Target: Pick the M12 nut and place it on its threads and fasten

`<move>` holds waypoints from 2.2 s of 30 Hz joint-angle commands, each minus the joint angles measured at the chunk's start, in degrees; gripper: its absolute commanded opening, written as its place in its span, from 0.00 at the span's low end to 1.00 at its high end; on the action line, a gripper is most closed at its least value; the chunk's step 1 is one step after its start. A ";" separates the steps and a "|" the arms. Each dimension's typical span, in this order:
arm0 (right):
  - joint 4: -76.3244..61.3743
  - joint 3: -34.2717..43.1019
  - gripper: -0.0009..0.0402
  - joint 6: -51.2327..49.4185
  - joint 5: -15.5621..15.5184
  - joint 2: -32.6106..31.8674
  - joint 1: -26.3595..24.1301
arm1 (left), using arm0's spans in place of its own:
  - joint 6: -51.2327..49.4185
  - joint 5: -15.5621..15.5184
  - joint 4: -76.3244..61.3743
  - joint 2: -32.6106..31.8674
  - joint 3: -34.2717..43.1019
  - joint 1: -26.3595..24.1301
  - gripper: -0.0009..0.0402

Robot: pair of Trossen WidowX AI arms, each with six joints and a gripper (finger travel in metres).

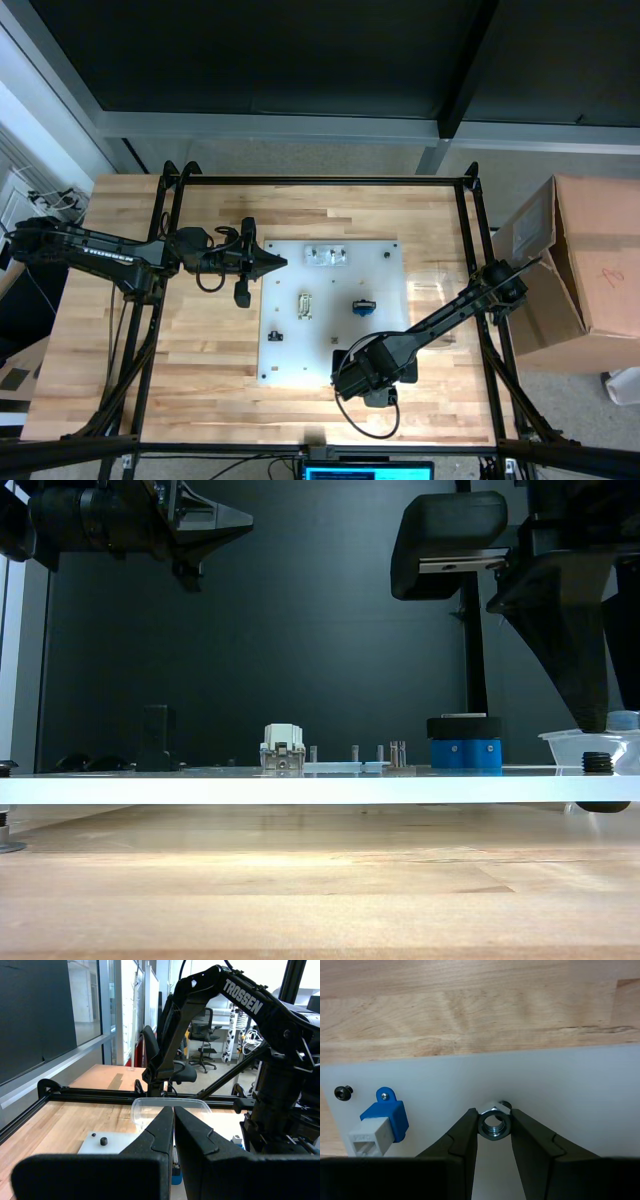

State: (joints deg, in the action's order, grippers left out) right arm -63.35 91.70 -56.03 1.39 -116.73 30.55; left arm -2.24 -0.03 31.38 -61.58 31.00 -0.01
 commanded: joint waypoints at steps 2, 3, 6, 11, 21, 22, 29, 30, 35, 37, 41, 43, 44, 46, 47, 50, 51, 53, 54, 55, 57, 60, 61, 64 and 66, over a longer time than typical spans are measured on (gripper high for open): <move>0.13 -0.63 0.05 0.04 0.04 0.07 0.24 | 0.00 0.00 0.00 0.00 0.00 0.00 0.02; 0.22 -0.81 0.05 0.07 0.04 0.07 0.26 | 0.00 0.00 0.00 -0.02 0.02 0.00 0.02; 0.35 -1.07 0.05 0.13 0.04 0.07 0.35 | 0.00 0.00 0.02 0.00 0.00 0.00 0.02; 1.05 -1.70 0.05 0.11 0.07 0.02 0.37 | 0.00 0.00 0.00 -0.02 0.00 0.00 0.02; 1.33 -2.01 0.05 4.26 0.04 0.02 0.35 | 0.00 0.00 0.00 -0.02 0.00 0.02 0.02; 1.33 -2.01 0.05 5.27 0.04 0.02 0.33 | 0.00 0.00 0.02 0.00 0.00 0.00 0.02; 1.51 -2.10 0.05 17.27 0.07 0.02 0.33 | 0.00 0.00 0.00 -0.02 0.00 0.00 0.02; 1.51 -2.10 0.05 19.45 0.07 0.02 0.35 | 0.00 0.00 0.02 -0.02 0.02 0.00 0.02; 1.53 -2.10 0.05 30.27 0.09 0.04 0.33 | 0.00 0.00 0.00 0.00 0.00 0.02 0.02; 1.53 -2.10 0.05 34.91 0.11 0.04 0.33 | 0.00 0.00 0.00 -0.02 0.00 0.00 0.02; 1.66 -2.10 0.05 43.85 0.11 0.04 0.31 | 0.00 0.00 0.00 -0.02 0.00 0.00 0.02; 1.81 -2.10 0.05 47.41 0.09 0.04 0.31 | 0.00 0.00 0.00 -0.02 0.00 0.00 0.02; 1.97 -2.10 0.05 49.59 0.09 0.04 0.28 | 0.00 0.00 0.00 -0.02 0.00 0.00 0.02; 2.10 -2.10 0.05 53.96 0.11 0.04 0.28 | 0.00 0.00 0.02 0.00 0.00 0.00 0.02; 2.12 -2.10 0.05 56.08 0.11 0.04 0.22 | 0.00 0.00 0.00 0.00 0.00 0.00 0.02; 2.10 -2.10 0.05 61.40 0.11 0.04 0.22 | 0.00 0.00 0.00 -0.02 0.00 0.00 0.02; 2.10 -2.10 0.05 63.76 0.11 0.04 0.20 | 0.00 0.00 0.00 -0.02 0.00 0.00 0.02; 2.14 -2.10 0.05 69.16 0.11 0.04 0.20 | 0.00 0.00 0.02 -0.02 0.00 0.00 0.02; 2.16 -2.10 0.05 71.87 0.11 0.04 0.20 | 0.00 0.00 0.02 -0.02 0.02 0.00 0.02; 2.25 -2.10 0.05 74.18 0.13 0.04 0.17 | 0.00 0.00 0.00 -0.02 0.02 0.02 0.02; 2.51 -2.10 0.05 77.46 0.11 0.04 0.17 | 0.00 0.00 0.02 -0.02 0.00 0.00 0.02; 2.56 -2.10 0.05 79.91 0.13 0.04 0.17 | 0.00 0.00 0.00 -0.02 0.02 0.00 0.02; 2.58 -2.10 0.05 79.91 0.11 0.04 0.17 | 0.00 0.00 0.00 -0.02 0.00 0.00 0.02; 2.60 -2.10 0.05 79.91 0.11 0.04 0.22 | 0.00 0.00 0.00 -0.02 0.00 0.00 0.02; 2.64 -2.10 0.05 79.84 0.11 0.04 0.20 | 0.00 0.00 0.00 -0.02 0.00 0.00 0.02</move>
State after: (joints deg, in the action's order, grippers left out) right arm -60.80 89.56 23.92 1.52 -116.66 30.74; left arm -2.26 -0.03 31.38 -61.58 31.00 -0.01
